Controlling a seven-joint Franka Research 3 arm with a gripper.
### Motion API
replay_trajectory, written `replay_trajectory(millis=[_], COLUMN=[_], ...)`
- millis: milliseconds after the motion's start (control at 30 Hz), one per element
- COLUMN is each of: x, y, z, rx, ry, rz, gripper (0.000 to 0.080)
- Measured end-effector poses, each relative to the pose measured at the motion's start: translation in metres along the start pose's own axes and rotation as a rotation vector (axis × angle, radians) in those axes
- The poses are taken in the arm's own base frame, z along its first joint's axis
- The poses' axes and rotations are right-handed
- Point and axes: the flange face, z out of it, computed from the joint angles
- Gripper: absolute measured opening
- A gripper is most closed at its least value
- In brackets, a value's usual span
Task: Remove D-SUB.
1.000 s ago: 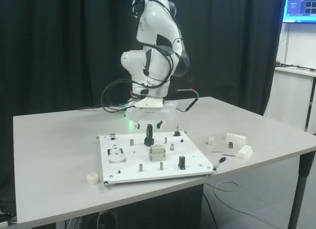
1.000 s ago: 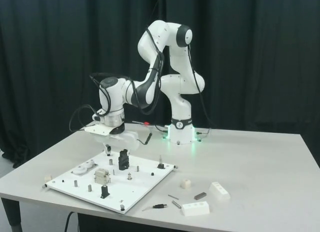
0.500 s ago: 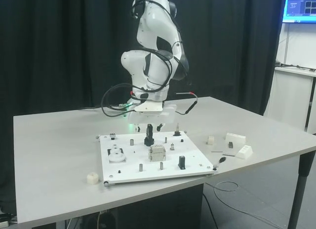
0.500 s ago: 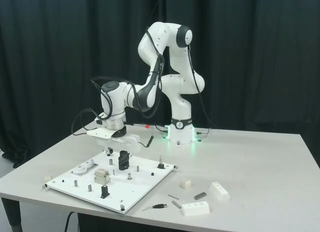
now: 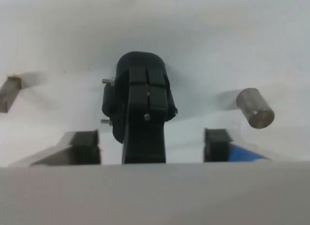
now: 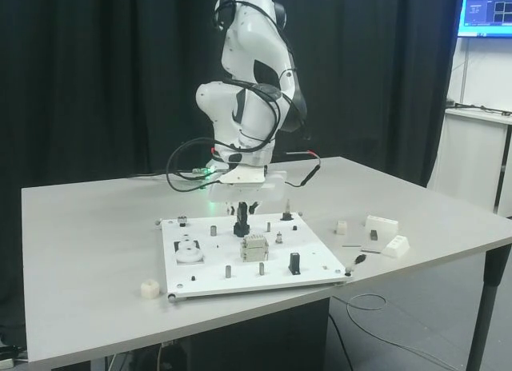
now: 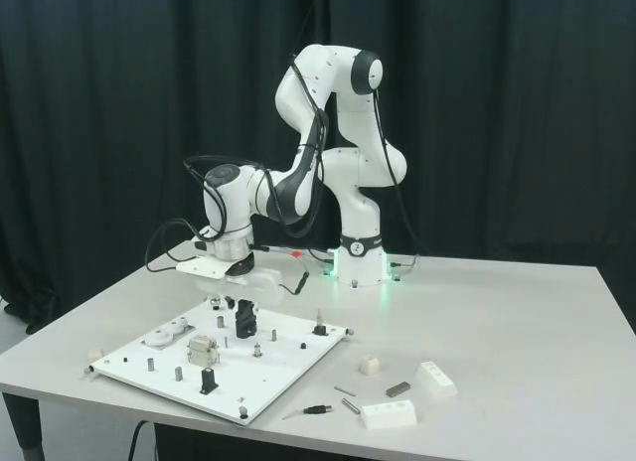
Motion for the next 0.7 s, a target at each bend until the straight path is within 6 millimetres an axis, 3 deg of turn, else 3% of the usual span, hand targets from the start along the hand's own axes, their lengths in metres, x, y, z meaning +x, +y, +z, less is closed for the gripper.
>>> replay_trajectory(millis=[100,133,300,333,700], x=[0.0,0.0,-0.002,-0.002,-0.001], y=[0.0,0.0,-0.001,-0.001,0.003], z=[0.001,0.001,0.002,0.002,-0.013], rx=[-0.001,-0.002,0.004,0.005,-0.01], ry=[-0.001,-0.002,-0.011,-0.012,-0.03], rz=[0.0,0.0,0.005,0.008,-0.006], gripper=[0.0522,0.0344,0.0344,0.0176,0.0165])
